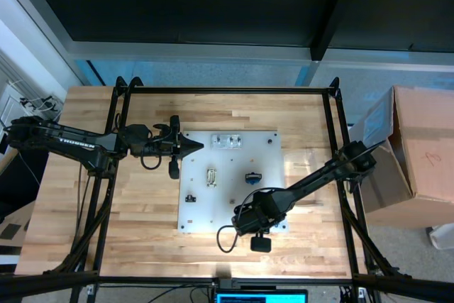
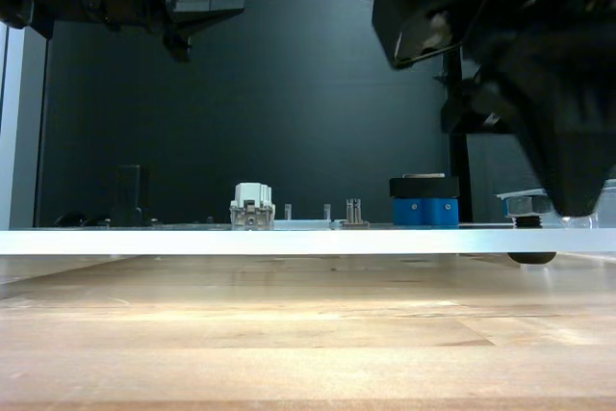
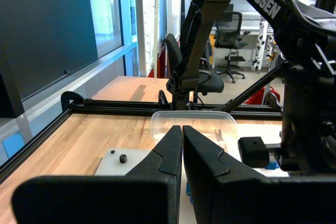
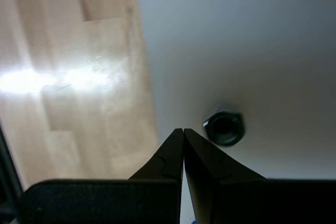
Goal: Unfasten the M12 nut and place it in the container
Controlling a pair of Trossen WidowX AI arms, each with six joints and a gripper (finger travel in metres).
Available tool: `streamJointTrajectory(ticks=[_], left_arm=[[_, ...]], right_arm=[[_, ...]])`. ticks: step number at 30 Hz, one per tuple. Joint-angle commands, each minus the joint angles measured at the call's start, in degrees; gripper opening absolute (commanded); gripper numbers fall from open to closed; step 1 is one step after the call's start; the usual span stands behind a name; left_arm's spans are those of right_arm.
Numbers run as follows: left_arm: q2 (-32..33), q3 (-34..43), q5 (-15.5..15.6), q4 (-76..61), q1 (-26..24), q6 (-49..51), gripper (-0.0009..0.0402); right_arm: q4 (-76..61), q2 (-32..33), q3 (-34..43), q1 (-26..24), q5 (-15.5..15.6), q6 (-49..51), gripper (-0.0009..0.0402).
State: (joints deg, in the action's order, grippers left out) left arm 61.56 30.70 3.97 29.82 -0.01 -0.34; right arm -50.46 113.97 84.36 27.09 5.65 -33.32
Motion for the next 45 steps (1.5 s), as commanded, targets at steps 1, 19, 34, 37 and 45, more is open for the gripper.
streamJointTrajectory(ticks=[1,19,34,37,45], left_arm=[[0.00,0.00,-0.02,0.02,0.00,-0.02,0.0000],[0.00,0.00,-0.02,0.02,0.00,-0.02,0.0000],[0.00,0.02,-0.02,0.02,0.00,-0.02,0.0000],[-0.02,0.02,-0.02,0.04,0.00,-0.02,0.0000],[0.02,0.00,-0.02,0.04,0.00,-0.02,0.0000]], right_arm=[[0.11,0.00,-0.24,0.04,-1.18,0.13,0.0000],[-6.10,-1.99,0.22,-0.07,-17.44,-1.86,0.0000],[-8.41,-3.93,0.33,-0.07,-11.13,-4.28,0.0000],[-7.48,-4.61,0.61,-0.07,-7.43,-11.50,0.0001],[-7.67,-5.01,2.93,0.07,-6.54,-22.86,0.0112]])
